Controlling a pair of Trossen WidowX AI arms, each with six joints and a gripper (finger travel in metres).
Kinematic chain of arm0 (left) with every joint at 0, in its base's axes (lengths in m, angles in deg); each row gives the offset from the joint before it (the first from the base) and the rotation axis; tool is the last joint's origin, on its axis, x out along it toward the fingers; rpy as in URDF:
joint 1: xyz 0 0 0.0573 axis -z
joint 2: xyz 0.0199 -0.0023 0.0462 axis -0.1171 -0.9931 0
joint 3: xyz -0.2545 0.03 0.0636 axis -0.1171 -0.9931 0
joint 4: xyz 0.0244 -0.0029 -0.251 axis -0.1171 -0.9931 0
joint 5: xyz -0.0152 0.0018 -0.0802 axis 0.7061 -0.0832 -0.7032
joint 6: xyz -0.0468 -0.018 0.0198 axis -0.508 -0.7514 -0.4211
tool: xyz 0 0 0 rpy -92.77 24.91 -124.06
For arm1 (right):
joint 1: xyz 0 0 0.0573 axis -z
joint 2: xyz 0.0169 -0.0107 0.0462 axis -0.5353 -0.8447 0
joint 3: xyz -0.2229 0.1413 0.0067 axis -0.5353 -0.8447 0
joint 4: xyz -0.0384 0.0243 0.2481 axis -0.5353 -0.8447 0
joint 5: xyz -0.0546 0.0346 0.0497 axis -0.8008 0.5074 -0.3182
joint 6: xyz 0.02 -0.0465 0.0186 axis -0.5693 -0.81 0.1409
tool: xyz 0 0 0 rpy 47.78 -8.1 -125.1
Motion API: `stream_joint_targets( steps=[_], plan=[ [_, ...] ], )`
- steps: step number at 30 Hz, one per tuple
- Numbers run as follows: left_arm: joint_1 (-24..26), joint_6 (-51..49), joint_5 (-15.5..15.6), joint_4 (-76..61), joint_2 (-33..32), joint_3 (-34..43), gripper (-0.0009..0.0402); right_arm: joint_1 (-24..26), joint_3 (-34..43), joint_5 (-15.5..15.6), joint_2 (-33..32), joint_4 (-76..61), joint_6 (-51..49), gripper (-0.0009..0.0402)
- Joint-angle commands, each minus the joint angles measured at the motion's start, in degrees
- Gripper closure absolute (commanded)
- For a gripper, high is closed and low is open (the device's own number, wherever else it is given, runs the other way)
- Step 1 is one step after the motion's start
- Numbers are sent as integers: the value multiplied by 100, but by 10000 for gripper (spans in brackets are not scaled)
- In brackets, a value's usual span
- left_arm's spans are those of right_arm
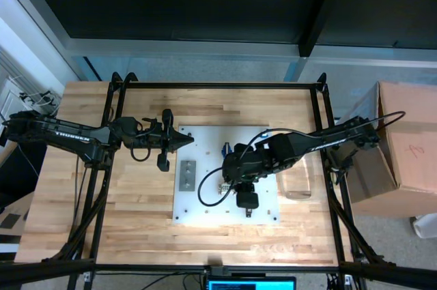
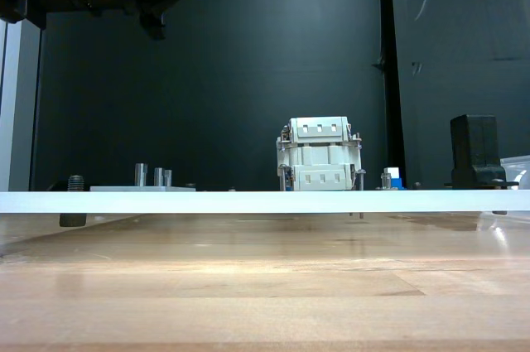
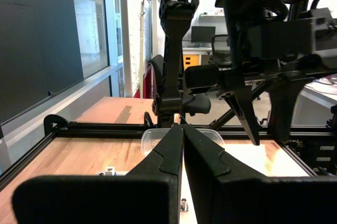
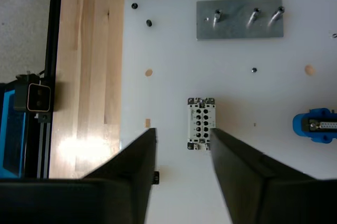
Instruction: Remove the HAN10E connector from the taskboard and place in the container
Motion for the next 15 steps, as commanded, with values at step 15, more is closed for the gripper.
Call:
stream_joint_targets(
  steps=[15],
  plan=[
    [-2,2,0,2,-2,2,393,-2,166,-7,-595,-251,44,86]
  ],
)
